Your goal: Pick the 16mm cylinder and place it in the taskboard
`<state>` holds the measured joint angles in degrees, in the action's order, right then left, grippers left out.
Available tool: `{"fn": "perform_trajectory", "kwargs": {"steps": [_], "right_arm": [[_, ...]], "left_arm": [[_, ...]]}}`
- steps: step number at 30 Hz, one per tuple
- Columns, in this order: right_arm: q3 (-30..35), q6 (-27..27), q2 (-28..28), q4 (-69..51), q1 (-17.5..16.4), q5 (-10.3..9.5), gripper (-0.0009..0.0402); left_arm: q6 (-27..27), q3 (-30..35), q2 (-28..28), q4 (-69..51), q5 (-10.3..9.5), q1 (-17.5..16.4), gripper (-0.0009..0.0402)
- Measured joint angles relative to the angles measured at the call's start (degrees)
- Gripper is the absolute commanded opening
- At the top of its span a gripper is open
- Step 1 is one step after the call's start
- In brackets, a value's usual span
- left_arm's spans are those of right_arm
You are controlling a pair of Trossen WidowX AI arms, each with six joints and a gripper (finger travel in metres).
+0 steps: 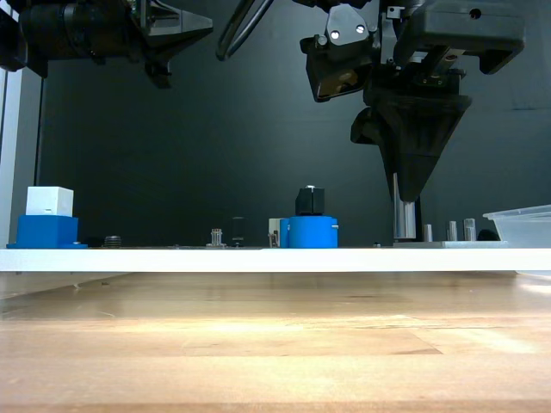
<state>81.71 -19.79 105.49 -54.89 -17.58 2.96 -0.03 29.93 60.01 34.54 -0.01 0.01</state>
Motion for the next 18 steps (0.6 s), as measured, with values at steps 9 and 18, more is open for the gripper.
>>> {"fn": "perform_trajectory", "kwargs": {"steps": [9, 18], "right_arm": [[-0.96, -0.24, 0.0, 0.66, 0.0, 0.0, 0.0009], [-1.29, 0.48, 0.87, 1.81, 0.0, 0.04, 0.0009]], "left_arm": [[0.0, 0.0, -0.02, 0.0, -0.02, 0.0, 0.0], [0.0, 0.02, 0.0, 0.0, -0.02, 0.0, 0.0]]}}
